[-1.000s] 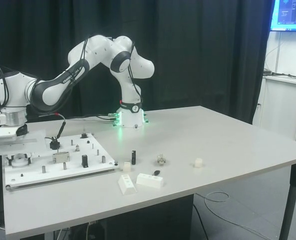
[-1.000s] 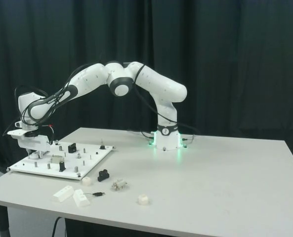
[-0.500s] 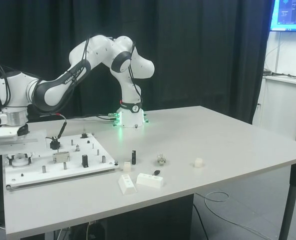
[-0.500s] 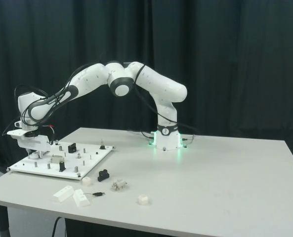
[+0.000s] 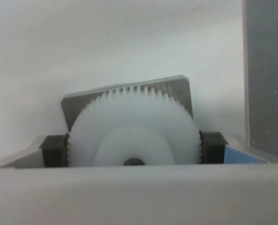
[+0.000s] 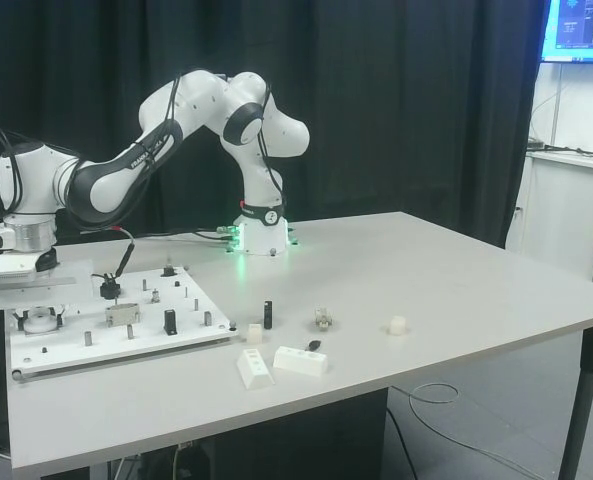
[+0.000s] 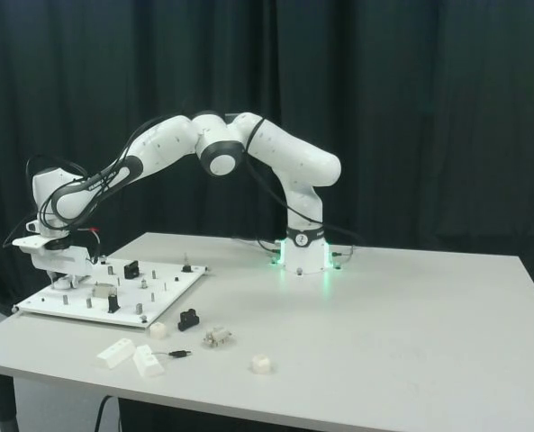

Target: Remove large gear.

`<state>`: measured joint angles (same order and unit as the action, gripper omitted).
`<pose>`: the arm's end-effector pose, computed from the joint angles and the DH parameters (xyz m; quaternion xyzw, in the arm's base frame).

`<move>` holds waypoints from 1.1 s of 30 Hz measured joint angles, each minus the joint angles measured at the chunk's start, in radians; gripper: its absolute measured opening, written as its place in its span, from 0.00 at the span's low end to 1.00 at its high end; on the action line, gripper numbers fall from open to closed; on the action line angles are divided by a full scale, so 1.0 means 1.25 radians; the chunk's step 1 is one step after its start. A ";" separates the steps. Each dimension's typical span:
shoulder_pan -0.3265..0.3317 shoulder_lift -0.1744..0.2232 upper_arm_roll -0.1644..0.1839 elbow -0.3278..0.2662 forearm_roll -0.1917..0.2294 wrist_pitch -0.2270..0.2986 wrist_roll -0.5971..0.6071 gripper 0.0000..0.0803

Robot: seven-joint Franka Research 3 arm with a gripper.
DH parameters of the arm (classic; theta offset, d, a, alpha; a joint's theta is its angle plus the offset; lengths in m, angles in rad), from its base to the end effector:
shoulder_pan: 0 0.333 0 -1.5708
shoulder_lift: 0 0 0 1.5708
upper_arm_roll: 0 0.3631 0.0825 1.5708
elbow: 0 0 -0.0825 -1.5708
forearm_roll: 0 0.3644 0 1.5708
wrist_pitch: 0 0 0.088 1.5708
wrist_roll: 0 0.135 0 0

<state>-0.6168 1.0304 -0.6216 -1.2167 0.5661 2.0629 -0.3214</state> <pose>0.4200 -0.6497 0.2135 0.8897 -0.4562 -0.0131 0.0102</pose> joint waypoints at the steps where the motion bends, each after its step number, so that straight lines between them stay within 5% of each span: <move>1: 0.000 0.000 0.000 0.000 0.000 0.000 0.000 0.74; 33: 0.001 -0.005 -0.003 0.000 -0.002 -0.009 0.010 0.74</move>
<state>-0.6152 1.0237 -0.6254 -1.2164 0.5642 2.0522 -0.3085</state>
